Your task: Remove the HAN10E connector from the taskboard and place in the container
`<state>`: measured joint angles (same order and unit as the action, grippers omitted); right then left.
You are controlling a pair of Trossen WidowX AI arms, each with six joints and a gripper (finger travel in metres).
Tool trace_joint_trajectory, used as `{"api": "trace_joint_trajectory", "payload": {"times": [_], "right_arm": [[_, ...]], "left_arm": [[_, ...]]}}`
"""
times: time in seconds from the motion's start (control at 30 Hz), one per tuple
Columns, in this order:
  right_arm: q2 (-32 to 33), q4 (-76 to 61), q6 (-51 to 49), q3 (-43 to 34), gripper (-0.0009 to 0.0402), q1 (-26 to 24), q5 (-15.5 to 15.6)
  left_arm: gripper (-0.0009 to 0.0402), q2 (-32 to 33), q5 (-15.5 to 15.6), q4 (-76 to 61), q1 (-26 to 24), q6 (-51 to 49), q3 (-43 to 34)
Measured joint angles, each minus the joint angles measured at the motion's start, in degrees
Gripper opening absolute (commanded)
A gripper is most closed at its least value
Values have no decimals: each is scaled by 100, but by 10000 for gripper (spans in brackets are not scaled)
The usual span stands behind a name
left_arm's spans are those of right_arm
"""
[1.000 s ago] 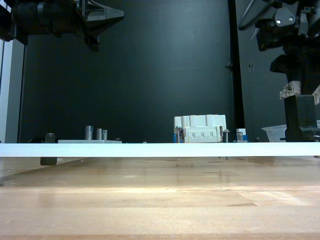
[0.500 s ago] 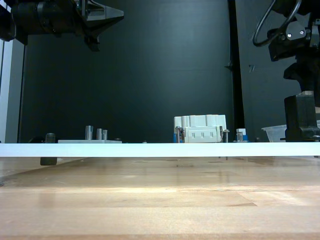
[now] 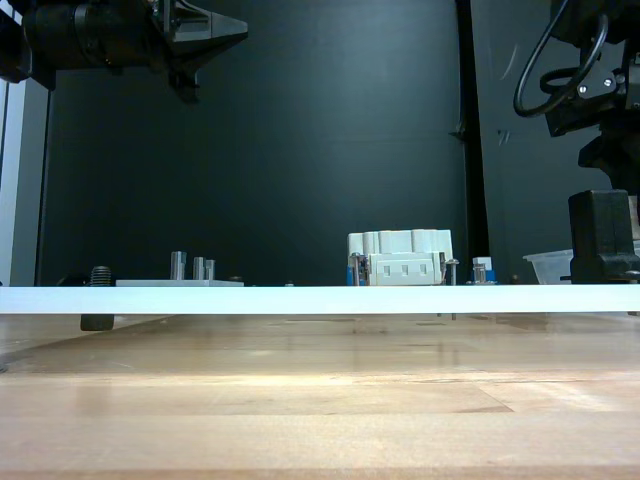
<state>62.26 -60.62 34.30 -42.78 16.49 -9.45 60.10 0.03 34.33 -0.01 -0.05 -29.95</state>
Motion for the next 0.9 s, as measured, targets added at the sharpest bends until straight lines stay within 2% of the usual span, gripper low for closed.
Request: {"api": "trace_joint_trajectory", "payload": {"times": [0.53, 0.9], "right_arm": [[4, 2, 1043, 15, 16, 0, 0], [17, 42, 1051, 55, 16, 0, 0]], "left_arm": [[0, 0, 0, 2, 0, 2, 2], [0, 2, 0, 0, 0, 2, 2]]}}
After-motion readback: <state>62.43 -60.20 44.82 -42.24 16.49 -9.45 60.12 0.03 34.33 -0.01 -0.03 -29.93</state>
